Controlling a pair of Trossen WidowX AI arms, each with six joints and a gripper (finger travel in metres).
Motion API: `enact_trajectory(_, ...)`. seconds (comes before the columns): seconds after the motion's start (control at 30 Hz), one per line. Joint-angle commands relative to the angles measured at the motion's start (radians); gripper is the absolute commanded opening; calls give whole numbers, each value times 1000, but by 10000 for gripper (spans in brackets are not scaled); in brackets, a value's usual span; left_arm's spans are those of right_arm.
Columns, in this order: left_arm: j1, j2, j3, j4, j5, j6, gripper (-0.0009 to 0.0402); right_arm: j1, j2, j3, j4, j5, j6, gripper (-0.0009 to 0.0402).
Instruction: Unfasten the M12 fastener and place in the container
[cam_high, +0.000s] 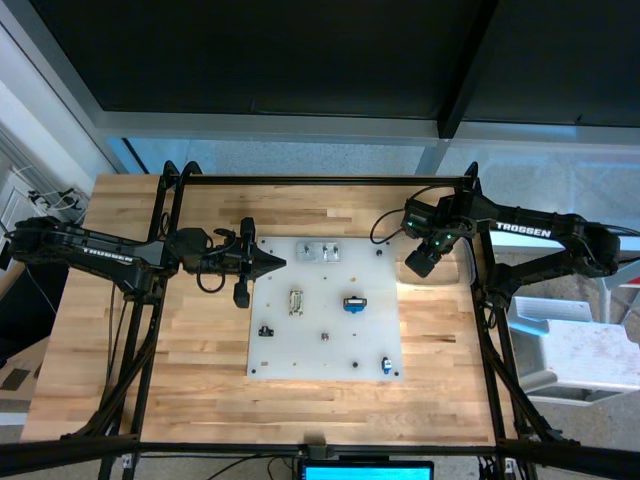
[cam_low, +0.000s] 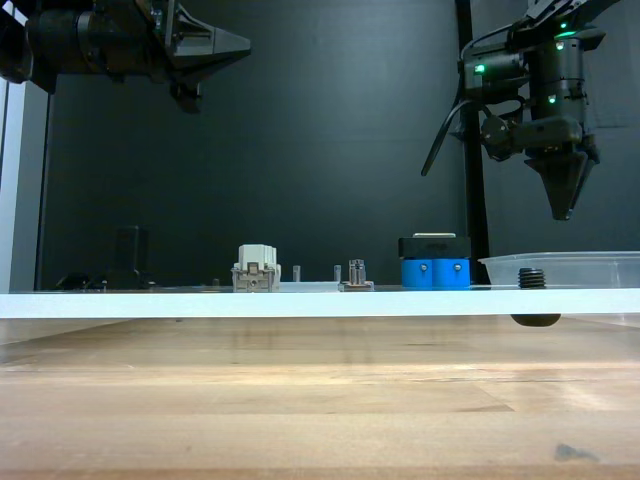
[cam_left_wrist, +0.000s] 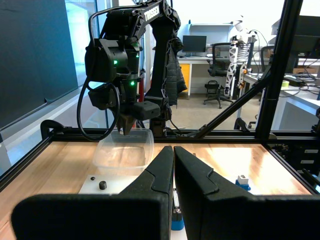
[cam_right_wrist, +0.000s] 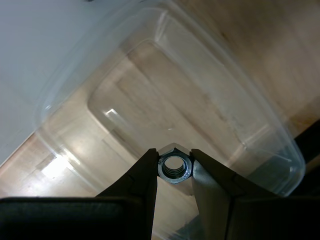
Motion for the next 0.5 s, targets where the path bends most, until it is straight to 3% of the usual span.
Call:
enact_trajectory(0.03,0,0,0,0,0,0,0,1,1,0,0,-5,9,79)
enact_trajectory(0.5,0,0,0,0,0,0,0,1,1,0,5,-4,49,203)
